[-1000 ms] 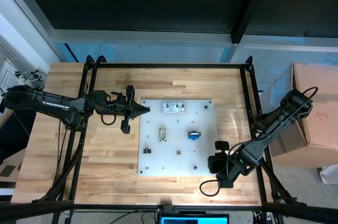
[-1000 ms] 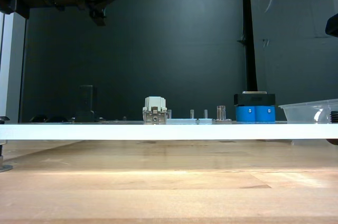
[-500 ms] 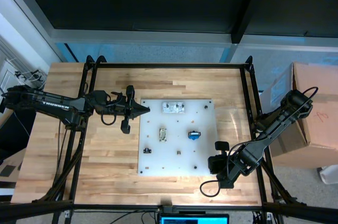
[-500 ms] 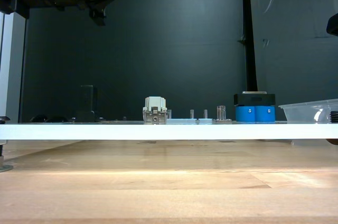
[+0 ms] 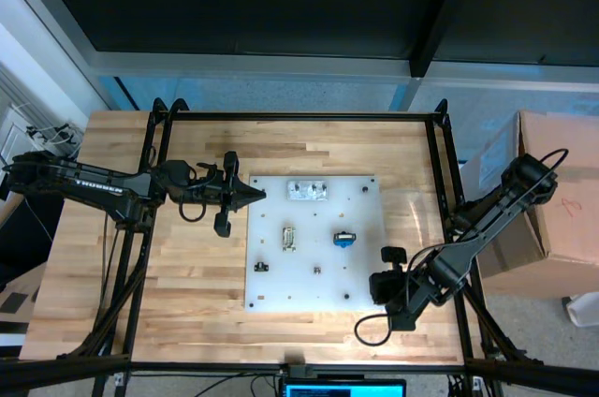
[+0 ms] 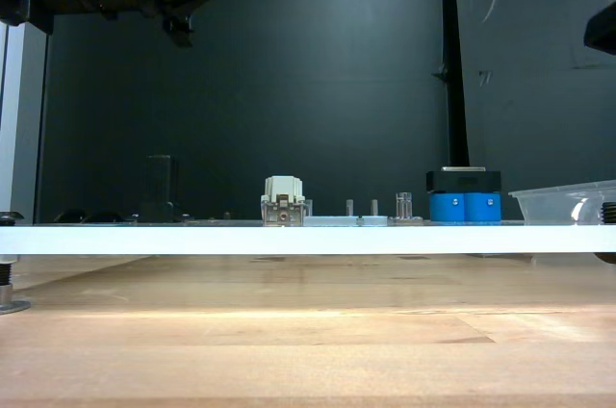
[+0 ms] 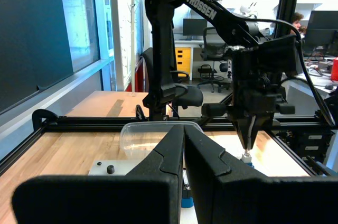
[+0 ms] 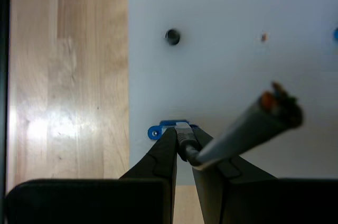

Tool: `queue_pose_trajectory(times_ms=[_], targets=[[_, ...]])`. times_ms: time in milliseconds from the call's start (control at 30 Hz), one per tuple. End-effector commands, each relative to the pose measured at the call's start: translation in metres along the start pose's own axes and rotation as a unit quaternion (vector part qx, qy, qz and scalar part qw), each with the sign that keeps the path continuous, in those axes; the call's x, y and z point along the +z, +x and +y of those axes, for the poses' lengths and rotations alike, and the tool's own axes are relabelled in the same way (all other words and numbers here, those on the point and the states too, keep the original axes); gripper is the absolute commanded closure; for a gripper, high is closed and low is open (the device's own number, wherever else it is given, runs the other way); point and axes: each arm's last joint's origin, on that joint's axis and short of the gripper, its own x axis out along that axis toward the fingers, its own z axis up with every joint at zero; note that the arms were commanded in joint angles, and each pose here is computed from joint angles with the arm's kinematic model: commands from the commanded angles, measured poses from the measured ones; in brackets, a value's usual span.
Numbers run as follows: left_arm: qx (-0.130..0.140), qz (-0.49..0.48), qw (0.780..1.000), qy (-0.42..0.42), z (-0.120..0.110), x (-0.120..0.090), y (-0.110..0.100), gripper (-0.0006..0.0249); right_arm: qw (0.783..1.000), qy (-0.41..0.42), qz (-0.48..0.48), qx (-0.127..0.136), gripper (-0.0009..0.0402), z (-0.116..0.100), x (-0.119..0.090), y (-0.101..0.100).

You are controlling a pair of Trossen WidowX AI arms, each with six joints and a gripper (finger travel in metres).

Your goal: Remove the RJ45 connector from the taskboard and place in the container

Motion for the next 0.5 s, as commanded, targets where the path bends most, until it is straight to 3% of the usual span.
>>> queue_pose_trajectory(times_ms=[33,200,500], targets=[[0.000,0.000,1.000,0.000,0.000,0.000,0.000,0.0243,1.000,0.007,-0.004,0.002,0.0393,-0.006,0.002,-0.008],[0.000,0.000,1.000,0.000,0.000,0.000,0.000,0.0243,1.000,0.025,-0.009,-0.002,0.0393,-0.022,0.004,-0.025],[0.000,0.000,1.000,0.000,0.000,0.000,0.000,0.0243,0.998,0.056,0.000,-0.030,0.0393,-0.072,-0.005,-0.048]])
